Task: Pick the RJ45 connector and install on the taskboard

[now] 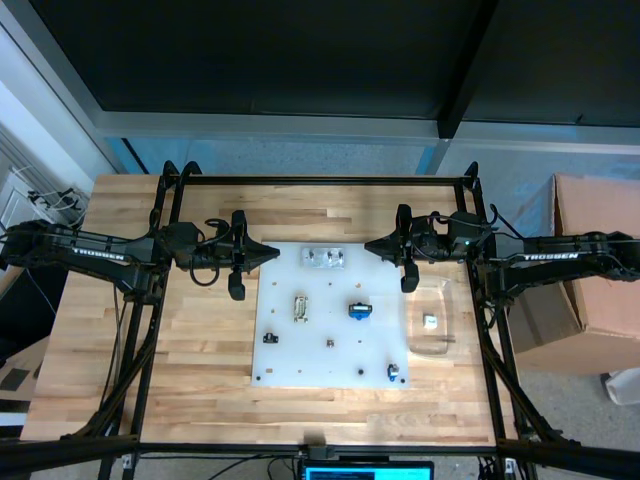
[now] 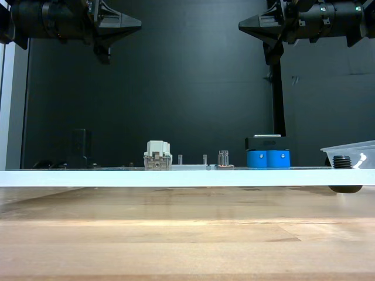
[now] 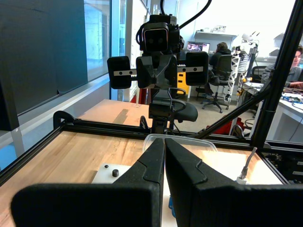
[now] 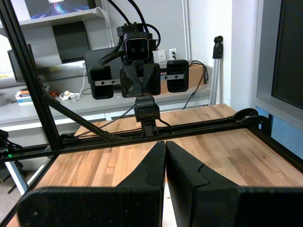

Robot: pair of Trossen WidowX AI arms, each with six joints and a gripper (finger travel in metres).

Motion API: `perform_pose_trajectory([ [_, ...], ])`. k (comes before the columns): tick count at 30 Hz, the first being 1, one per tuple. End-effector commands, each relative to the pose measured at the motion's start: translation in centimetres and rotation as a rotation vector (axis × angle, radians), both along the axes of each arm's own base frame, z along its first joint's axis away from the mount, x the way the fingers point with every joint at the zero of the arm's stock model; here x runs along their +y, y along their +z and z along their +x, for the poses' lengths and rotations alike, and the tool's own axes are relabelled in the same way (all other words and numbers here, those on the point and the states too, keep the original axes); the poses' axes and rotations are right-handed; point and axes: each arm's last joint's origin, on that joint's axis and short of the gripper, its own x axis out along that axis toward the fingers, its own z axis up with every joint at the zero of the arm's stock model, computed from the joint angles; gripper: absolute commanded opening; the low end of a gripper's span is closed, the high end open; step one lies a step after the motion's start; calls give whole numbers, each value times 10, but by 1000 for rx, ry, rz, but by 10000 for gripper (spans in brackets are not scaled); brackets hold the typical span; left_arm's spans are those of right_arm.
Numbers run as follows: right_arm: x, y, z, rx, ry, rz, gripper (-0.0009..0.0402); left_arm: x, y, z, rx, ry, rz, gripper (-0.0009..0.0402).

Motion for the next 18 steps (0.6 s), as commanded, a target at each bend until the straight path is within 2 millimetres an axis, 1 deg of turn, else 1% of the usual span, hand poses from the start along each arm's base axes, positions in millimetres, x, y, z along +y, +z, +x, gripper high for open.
perform_pose_trajectory([
  [1,0,0,0,1,0,0,0,0,0,0,0,0,0,0],
  [18,0,-2,0,17,0,2,0,0,0,0,0,0,0,0],
])
